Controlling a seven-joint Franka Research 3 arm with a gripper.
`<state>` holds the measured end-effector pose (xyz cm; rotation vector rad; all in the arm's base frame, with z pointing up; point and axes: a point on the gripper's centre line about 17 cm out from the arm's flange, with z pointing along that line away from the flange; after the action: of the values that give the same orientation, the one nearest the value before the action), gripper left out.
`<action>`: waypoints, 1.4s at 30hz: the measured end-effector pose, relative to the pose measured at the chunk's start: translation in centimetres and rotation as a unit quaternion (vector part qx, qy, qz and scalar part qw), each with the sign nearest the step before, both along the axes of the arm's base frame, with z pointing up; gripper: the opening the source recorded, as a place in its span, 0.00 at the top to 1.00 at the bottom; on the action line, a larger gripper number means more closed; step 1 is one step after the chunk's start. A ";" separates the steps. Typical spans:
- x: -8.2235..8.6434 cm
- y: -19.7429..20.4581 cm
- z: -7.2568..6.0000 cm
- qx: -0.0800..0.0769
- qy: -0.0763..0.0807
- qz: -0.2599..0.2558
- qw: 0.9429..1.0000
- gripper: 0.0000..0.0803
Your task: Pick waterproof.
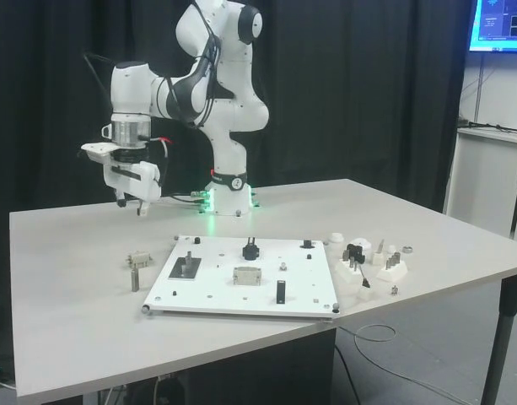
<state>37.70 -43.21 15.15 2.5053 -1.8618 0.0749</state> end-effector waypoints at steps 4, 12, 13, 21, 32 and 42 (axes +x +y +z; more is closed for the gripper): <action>-0.7 -0.3 -0.8 -0.003 0.008 0.002 1.000 0.00; -2.5 -0.7 -2.5 -0.005 0.014 -0.037 0.999 0.00; -2.6 -0.7 -2.8 -0.005 0.014 -0.047 0.999 0.00; -3.0 -0.2 -4.3 -0.003 0.005 -0.097 0.995 0.00; -2.3 0.5 -6.2 0.002 -0.007 -0.121 0.993 0.00; -1.7 1.5 -8.1 0.008 -0.006 -0.132 0.991 0.00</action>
<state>36.02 -41.75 7.08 2.2474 -2.1868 0.0699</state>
